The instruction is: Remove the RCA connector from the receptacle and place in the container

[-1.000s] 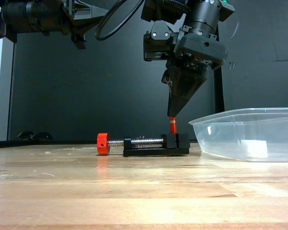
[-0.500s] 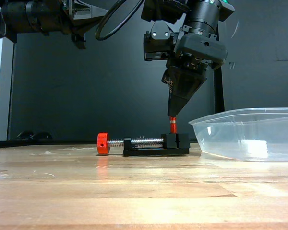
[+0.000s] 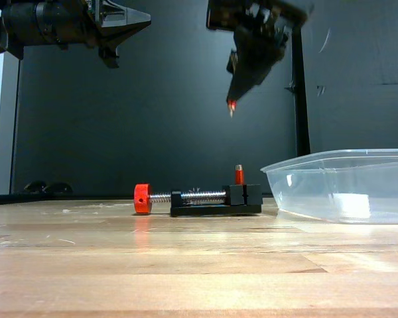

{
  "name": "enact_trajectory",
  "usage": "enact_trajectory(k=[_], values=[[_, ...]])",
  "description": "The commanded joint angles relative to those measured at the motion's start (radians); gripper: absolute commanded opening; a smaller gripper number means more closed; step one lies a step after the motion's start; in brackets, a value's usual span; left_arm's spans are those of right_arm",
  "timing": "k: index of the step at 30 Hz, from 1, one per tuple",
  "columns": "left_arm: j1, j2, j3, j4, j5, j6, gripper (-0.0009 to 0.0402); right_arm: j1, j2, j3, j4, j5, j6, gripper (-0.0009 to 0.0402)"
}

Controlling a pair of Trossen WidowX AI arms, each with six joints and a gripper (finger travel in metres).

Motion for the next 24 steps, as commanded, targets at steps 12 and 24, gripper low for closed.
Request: enact_trajectory(k=[12,24], values=[[0.0,0.0,0.0,0.0,0.0,0.0,0.0,0.001,-0.066,0.011,-0.032,0.0,0.003,0.0004],[0.0,0.0,0.0,0.0,0.0,0.0,0.0,0.014,-0.228,-0.134,-0.06,0.001,0.043,0.0004]])
